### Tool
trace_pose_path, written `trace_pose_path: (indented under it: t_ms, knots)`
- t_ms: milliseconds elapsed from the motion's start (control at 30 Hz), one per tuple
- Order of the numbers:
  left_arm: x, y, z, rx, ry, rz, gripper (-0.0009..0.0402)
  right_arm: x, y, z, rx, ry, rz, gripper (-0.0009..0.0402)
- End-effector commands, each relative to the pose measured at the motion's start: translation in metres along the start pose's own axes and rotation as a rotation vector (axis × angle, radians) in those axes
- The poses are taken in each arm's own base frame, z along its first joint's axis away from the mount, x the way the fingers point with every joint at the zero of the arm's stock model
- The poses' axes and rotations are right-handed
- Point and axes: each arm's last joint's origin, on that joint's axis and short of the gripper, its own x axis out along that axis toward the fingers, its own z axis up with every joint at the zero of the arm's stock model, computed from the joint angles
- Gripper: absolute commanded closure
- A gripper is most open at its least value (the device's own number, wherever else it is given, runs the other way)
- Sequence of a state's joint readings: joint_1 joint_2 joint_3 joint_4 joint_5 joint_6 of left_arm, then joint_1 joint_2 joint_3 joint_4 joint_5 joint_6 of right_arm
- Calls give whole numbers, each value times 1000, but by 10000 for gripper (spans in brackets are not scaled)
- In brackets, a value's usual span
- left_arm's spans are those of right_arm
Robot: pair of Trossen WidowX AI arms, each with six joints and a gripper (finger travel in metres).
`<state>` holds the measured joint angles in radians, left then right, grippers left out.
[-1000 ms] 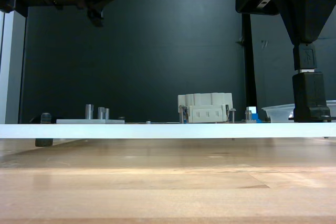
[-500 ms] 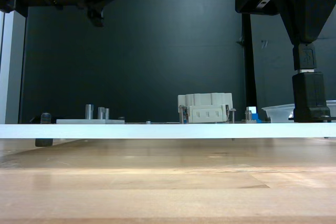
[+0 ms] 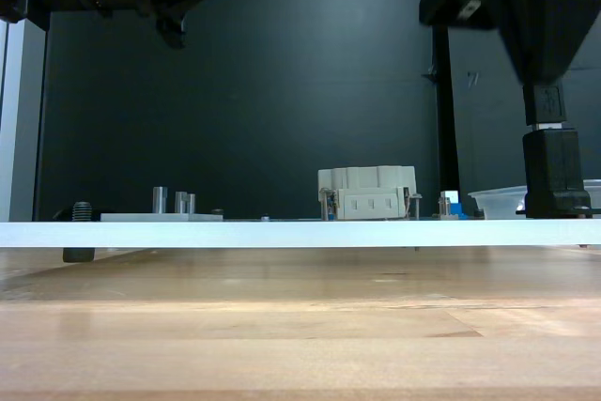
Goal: Pick the USB connector and install on taskboard
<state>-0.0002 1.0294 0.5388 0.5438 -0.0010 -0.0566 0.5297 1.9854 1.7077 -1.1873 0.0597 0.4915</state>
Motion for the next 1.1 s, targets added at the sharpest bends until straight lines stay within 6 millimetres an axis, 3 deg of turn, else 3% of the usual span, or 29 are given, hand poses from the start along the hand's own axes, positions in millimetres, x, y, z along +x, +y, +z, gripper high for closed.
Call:
trace_pose_path:
  t_ms: [33,233,567,767,1100]
  knots:
    - [0,0,0,0,0,0,393,-3,0,0,3,-3,2,341]
    - [0,0,0,0,-1,0,393,-11,0,1,2,-15,6,322]
    - [0,0,0,0,0,0,393,-28,-4,-3,6,-33,5,237]
    - [0,0,0,0,0,0,393,-50,-10,-11,23,-64,5,197]
    - [0,0,0,0,0,0,393,-72,-17,-21,27,-106,29,193]
